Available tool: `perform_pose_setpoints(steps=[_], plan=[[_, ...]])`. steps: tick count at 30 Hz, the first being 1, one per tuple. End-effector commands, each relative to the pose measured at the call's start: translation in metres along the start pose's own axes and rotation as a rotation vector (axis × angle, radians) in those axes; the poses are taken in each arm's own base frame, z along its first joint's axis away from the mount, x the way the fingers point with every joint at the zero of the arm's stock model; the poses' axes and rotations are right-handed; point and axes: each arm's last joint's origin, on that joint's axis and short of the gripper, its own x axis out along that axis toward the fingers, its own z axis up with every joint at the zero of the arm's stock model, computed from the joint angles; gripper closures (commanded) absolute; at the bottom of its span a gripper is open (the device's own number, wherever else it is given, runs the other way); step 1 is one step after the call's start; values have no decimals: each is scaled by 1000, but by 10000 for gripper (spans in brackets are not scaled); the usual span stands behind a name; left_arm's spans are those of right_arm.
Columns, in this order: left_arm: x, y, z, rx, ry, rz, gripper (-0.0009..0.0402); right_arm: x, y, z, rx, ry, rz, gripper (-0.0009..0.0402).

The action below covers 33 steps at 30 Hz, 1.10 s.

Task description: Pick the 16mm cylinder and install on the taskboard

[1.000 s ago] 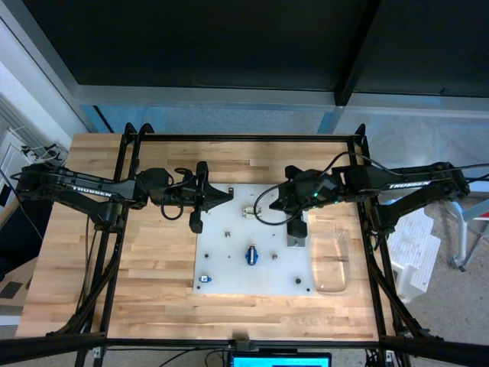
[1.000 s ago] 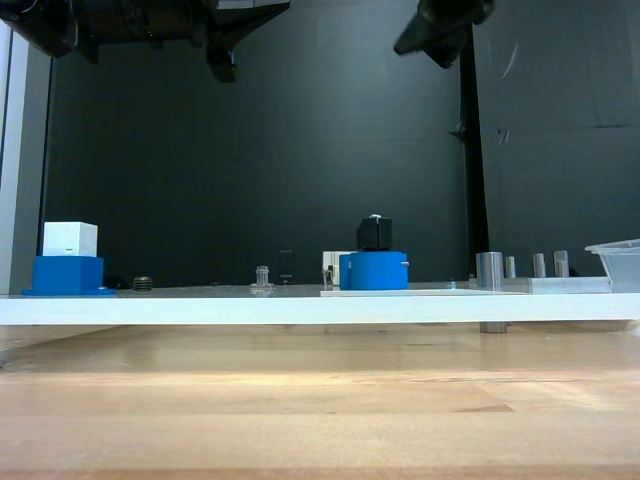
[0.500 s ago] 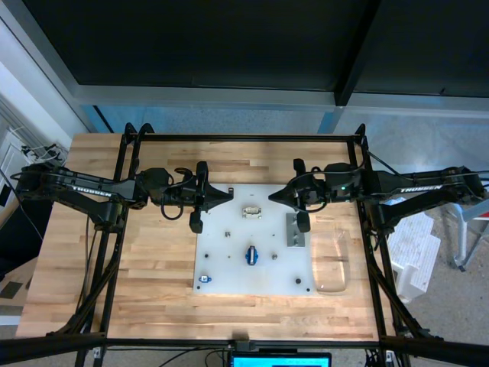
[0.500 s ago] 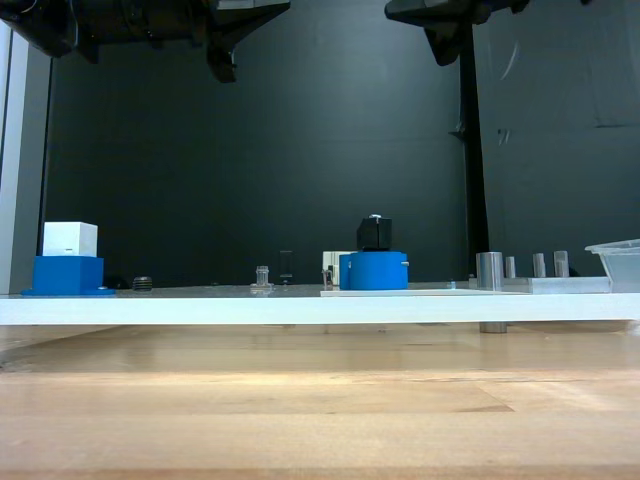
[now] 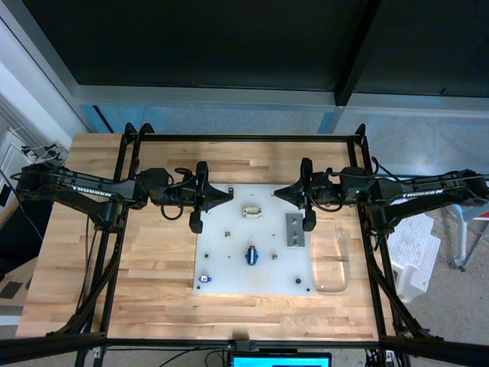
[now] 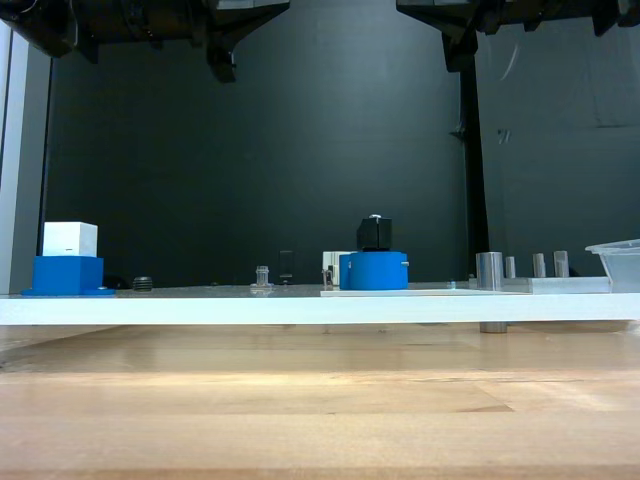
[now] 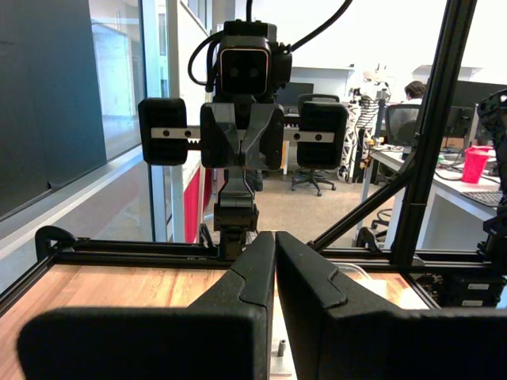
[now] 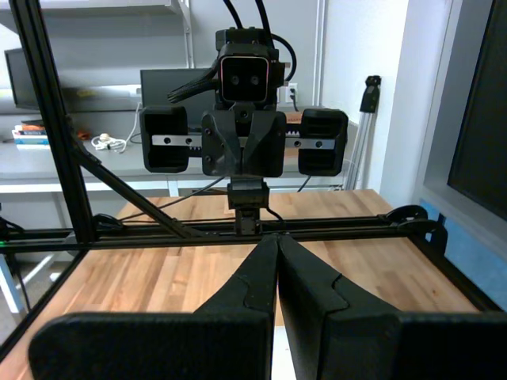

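Starting at the near edge, the wooden surface [image 5: 137,275] carries the taskboard [image 5: 229,260], a white plate laid flat so that its holes face up. By its near-left corner sits a small blue base with a white cube [image 5: 202,279].

Farther in, the 16mm cylinder [image 5: 273,258] stands upright on the board, just right of the blue fitting [image 5: 250,254] and not touching it. In the low view it rises straight from the plate, so I judge it is seated in its hole rather than merely set down. Off the board's right edge lies the clear plastic tray [image 5: 334,264]. Beyond the cylinder comes the grey metal block [image 5: 295,228] with small pegs standing on it, and farther still the beige connector [image 5: 250,211].

Above the far part of the board the left gripper [image 5: 229,191] and the right gripper [image 5: 276,193] point at each other, with a gap between their tips. Both are held level and high over the plate, probably to stay clear of the fitted parts. Each has its jaws pressed together with nothing between them, and neither is near the cylinder.
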Motion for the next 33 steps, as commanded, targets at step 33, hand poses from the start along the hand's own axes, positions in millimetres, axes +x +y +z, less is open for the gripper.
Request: perform_pose_setpoints(steps=[33], plan=[[0, 0, 0, 0, -1, 0, 392, -1, 0, -8, 55, -35, 11, 393]])
